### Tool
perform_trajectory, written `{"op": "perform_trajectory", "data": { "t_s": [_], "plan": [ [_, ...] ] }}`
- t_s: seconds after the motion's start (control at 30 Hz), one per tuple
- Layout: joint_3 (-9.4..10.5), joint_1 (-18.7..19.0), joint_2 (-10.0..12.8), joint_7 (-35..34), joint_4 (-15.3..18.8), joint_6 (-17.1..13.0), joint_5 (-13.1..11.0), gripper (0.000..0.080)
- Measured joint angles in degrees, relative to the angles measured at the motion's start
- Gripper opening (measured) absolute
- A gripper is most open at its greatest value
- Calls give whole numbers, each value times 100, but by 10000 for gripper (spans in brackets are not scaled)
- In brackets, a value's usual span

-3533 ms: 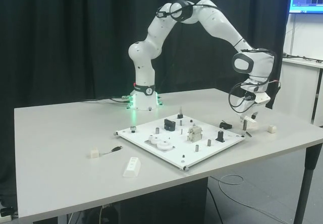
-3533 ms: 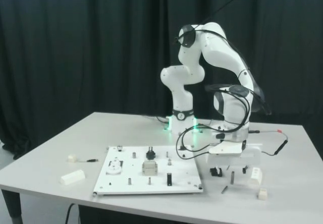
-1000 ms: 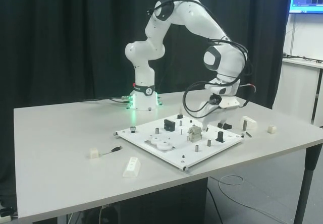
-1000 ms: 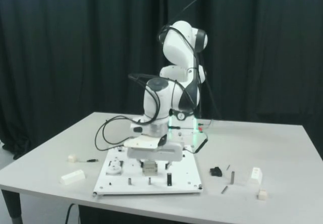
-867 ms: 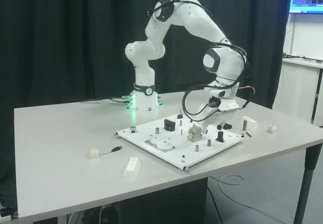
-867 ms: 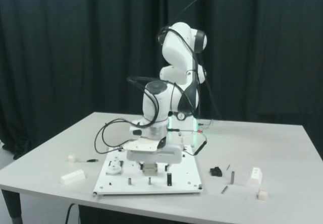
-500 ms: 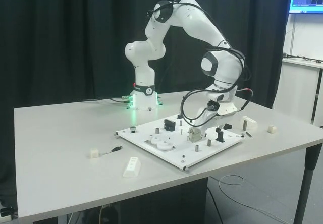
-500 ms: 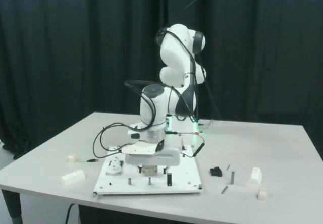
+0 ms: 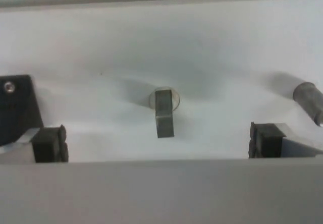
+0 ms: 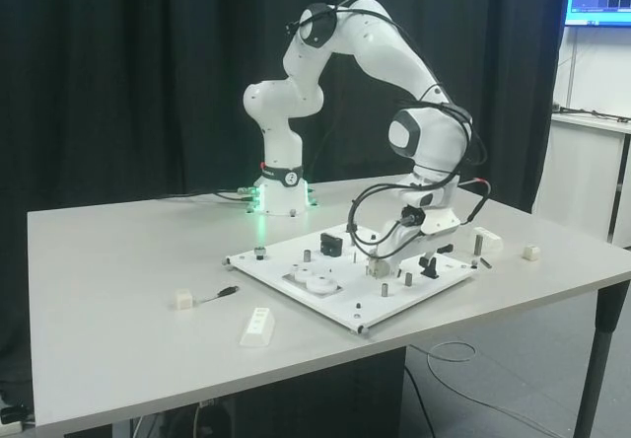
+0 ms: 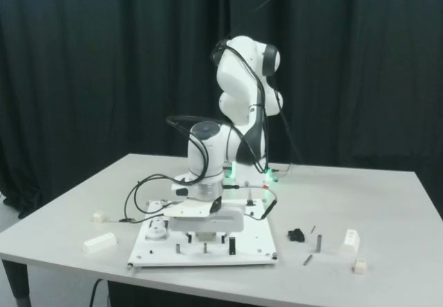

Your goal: Remove square peg 3.

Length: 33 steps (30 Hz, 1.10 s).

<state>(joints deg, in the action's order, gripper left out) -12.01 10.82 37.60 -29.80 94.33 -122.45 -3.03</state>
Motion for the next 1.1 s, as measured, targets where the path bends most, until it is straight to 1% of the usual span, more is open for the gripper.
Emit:
{"op": "perform_trajectory", "data": {
  "t_s": [0.2, 0.37, 0.73, 0.77, 0.87, 0.9, 1.03, 1.07, 1.1],
  "plan": [
    [51, -72, 63, 112, 0, -108, -19, 800],
    [51, -91, 112, 281, 0, -191, -111, 800],
    [51, -129, 177, 516, -15, -232, -206, 800],
    [51, -132, 182, 521, -17, -237, -213, 677],
    [51, -141, 196, 550, -19, -266, -235, 677],
    [51, -143, 201, 561, -19, -280, -242, 534],
    [51, -153, 219, 623, -19, -314, -299, 534],
    [51, -155, 223, 638, -19, -320, -312, 368],
    [51, -158, 227, 652, -20, -326, -322, 368]
  ]
}}
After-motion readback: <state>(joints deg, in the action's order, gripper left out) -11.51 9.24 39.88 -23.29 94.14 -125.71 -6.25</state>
